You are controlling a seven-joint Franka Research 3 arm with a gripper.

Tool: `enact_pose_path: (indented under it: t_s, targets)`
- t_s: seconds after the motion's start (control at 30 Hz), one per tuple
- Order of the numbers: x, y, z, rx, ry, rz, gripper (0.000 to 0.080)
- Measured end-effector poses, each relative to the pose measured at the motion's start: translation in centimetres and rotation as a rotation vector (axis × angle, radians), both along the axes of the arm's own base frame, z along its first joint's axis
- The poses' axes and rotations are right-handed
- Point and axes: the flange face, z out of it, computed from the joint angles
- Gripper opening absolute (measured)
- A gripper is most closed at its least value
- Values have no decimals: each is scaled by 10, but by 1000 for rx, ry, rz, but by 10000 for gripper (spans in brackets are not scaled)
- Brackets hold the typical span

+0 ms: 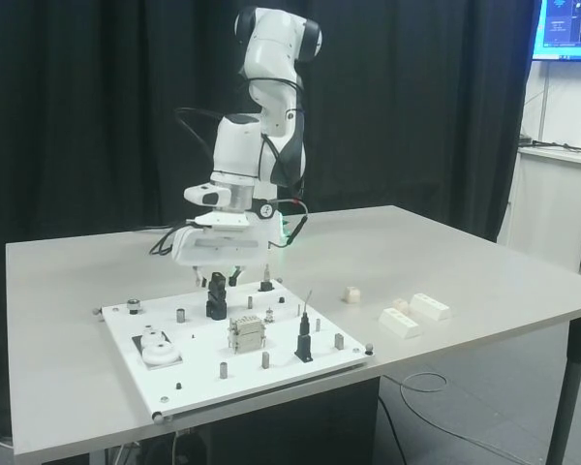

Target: Remove D-SUB.

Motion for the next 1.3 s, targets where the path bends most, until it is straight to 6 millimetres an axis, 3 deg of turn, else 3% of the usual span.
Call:
enact_pose_path:
  t_s: [0.03,0.07,0.37,0.4,0.53,0.57,1.3]
  targets:
    - [0,0,-1,0,0,-2,706]
    - [1,-1,-1,0,0,-3,564]
    - [3,-7,-2,2,-5,-21,564]
    - [4,-7,-2,9,-4,-26,230]
    - [5,-8,-1,27,-8,-45,230]
    - [5,-9,0,29,-7,-45,158]
    - [16,-23,20,82,9,-32,157]
